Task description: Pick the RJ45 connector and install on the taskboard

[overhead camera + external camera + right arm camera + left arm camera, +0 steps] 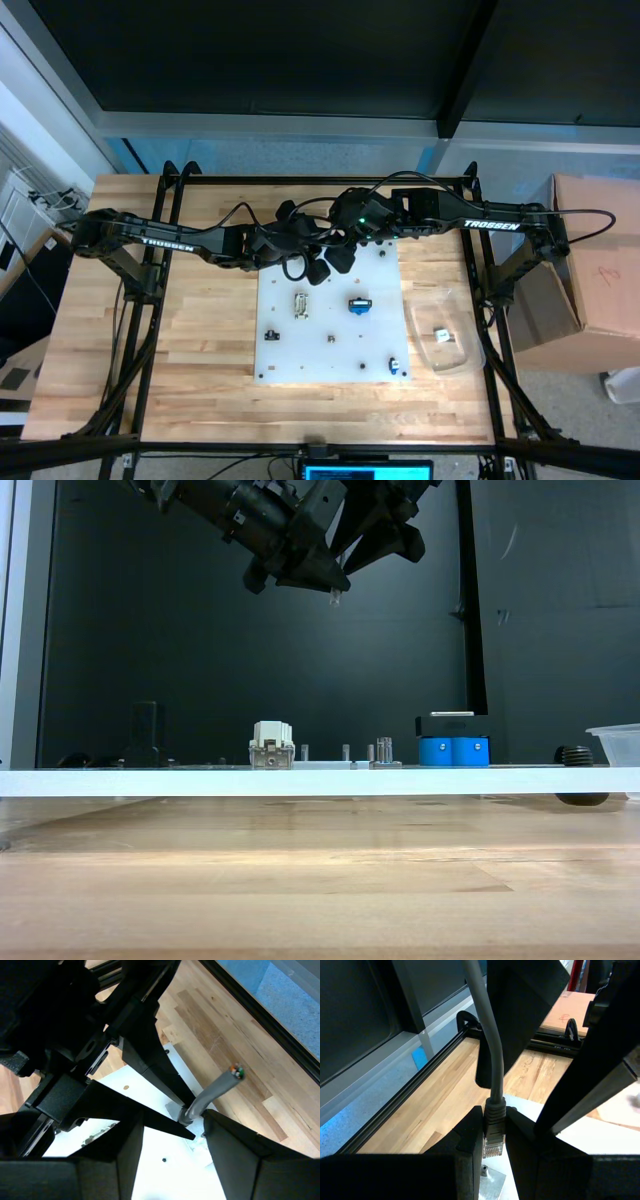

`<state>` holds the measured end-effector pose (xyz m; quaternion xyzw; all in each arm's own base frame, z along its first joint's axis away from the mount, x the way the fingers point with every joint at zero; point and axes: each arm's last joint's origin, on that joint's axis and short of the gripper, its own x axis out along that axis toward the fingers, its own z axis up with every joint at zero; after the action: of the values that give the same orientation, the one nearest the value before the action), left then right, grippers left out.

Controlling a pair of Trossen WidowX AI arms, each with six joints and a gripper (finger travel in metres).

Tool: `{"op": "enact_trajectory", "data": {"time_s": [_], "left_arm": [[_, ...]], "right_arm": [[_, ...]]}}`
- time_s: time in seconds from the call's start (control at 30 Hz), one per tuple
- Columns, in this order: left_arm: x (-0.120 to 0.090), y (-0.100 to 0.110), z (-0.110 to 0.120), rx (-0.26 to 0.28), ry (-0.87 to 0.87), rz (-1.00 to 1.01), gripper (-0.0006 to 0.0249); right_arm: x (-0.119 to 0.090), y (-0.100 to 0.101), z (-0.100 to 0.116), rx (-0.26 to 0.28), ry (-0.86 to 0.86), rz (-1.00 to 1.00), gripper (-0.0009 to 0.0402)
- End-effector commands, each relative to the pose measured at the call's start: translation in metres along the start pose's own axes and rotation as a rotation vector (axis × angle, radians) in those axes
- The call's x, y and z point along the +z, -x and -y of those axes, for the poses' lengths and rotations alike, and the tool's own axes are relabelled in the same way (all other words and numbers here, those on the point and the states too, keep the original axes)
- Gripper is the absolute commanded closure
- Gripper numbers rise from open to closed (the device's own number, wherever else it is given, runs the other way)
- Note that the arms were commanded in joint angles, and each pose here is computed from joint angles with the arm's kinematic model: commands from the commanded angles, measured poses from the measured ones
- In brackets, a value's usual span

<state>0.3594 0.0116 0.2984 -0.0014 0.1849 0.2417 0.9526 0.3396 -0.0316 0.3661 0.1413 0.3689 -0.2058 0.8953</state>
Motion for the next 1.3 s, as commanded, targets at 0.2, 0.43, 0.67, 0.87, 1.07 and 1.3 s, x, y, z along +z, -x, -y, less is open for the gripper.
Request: {"op": "enact_trajectory", "data": {"time_s": [0.2, 0.43, 0.67, 0.87, 1.07, 1.3], "left_arm": [[0.001, 0.001, 0.001, -0.008, 0.001, 0.006, 0.0196], [0.001, 0.001, 0.003, -0.012, 0.0, 0.007, 0.0196], [0.001, 0.001, 0.003, -0.013, 0.001, 0.008, 0.0196], [0.001, 0.003, 0.005, -0.021, 0.003, 0.017, 0.0174], [0.001, 0.003, 0.006, -0.033, 0.002, 0.016, 0.0103], [-0.001, 0.011, 0.004, -0.114, -0.005, -0.042, 0.0057]], "right_arm": [[-0.001, -0.001, 0.002, -0.033, 0.019, -0.007, 0.0317], [-0.001, -0.001, 0.002, -0.033, 0.022, -0.008, 0.0374], [-0.002, -0.001, 0.002, -0.034, 0.027, -0.01, 0.0392], [-0.004, -0.001, 0.003, -0.044, 0.033, -0.036, 0.0393], [-0.005, -0.001, 0.003, -0.045, 0.038, -0.041, 0.0393], [-0.013, 0.004, 0.001, -0.04, 0.154, -0.106, 0.0393]]}}
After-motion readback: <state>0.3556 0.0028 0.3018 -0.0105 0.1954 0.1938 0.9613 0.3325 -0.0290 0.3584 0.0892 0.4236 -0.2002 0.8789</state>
